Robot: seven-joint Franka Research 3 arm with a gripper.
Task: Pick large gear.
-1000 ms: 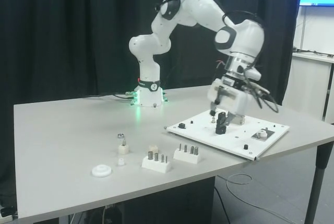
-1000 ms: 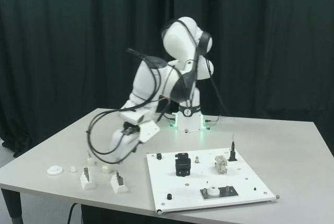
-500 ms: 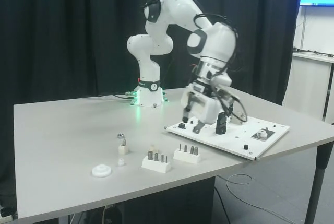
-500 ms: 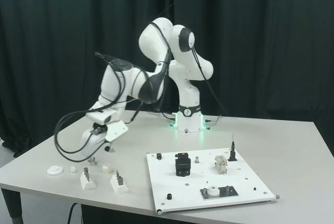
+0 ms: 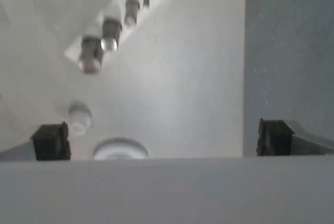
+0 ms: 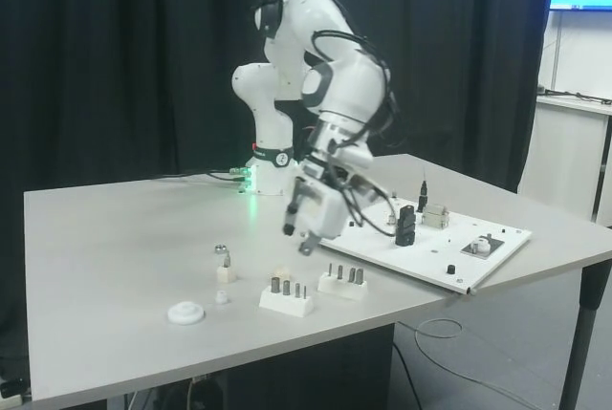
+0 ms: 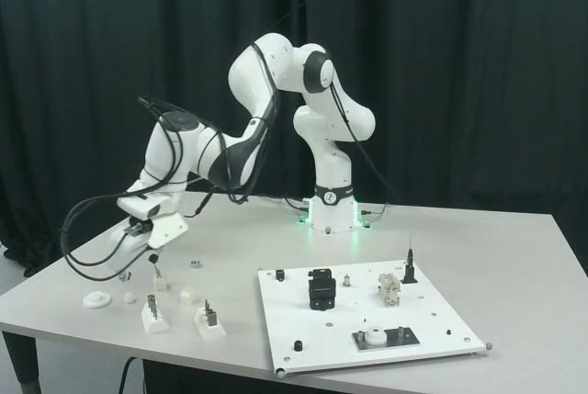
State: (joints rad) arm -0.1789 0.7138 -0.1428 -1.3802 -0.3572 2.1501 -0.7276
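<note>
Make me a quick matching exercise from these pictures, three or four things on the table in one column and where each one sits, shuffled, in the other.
Things:
1. large gear
2. white board
3. arm base
4. gripper

Places:
A. at the back of the grey table, by the green light
B. in the air above the small parts
C. flat on the table near its front corner, apart from the gripper
D. on the table at the far side from the gear, carrying black fittings

Pairs: 1-C, 2-D, 3-A, 4-B

White arm [image 6: 325, 75] above grey table [image 6: 115, 238]
</note>
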